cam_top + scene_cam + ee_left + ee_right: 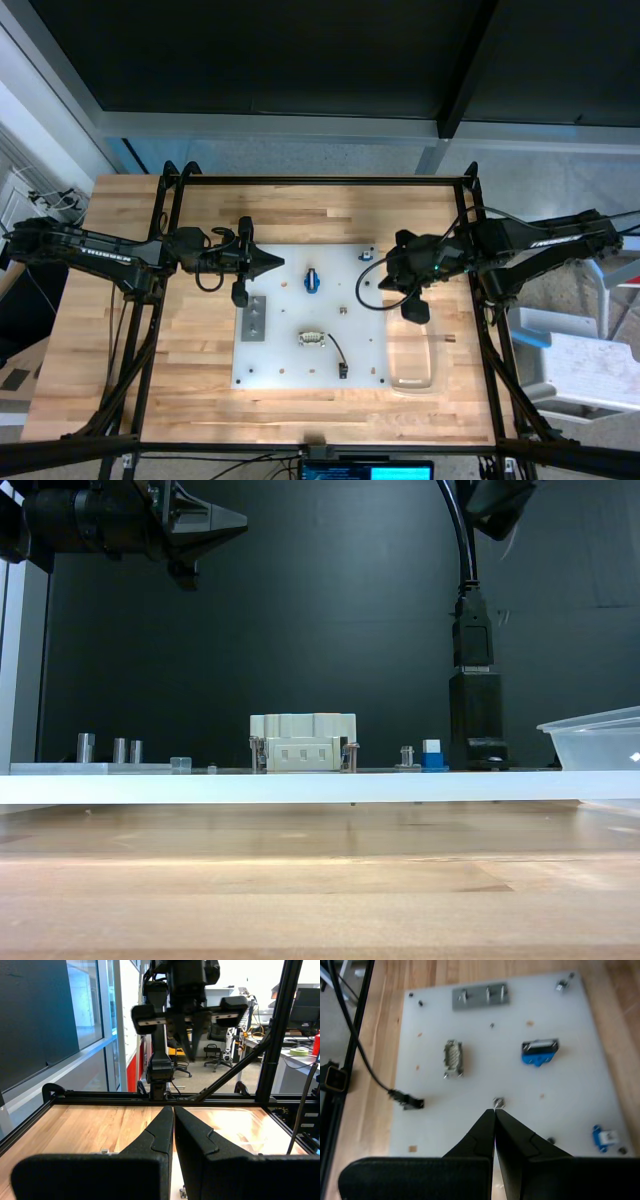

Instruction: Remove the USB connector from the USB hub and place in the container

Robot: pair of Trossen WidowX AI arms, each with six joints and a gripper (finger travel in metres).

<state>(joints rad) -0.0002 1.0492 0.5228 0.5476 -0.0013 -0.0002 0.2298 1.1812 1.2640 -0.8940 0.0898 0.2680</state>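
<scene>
USB connector in hub; left gripper and right gripper above board, jaws closed, empty.

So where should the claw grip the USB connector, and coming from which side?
Likely the plug body of the USB connector, from above: it stands upright in the hub, cable rising from its top, so pull straight up. The right claw, shut, hovers beside the board; the left claw, shut, over its far left.

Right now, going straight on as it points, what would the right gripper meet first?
Probably the white board, near its small silver fitting; depth unclear. The right gripper angles down toward it, shut; the left gripper hovers shut above its far-left corner.
</scene>
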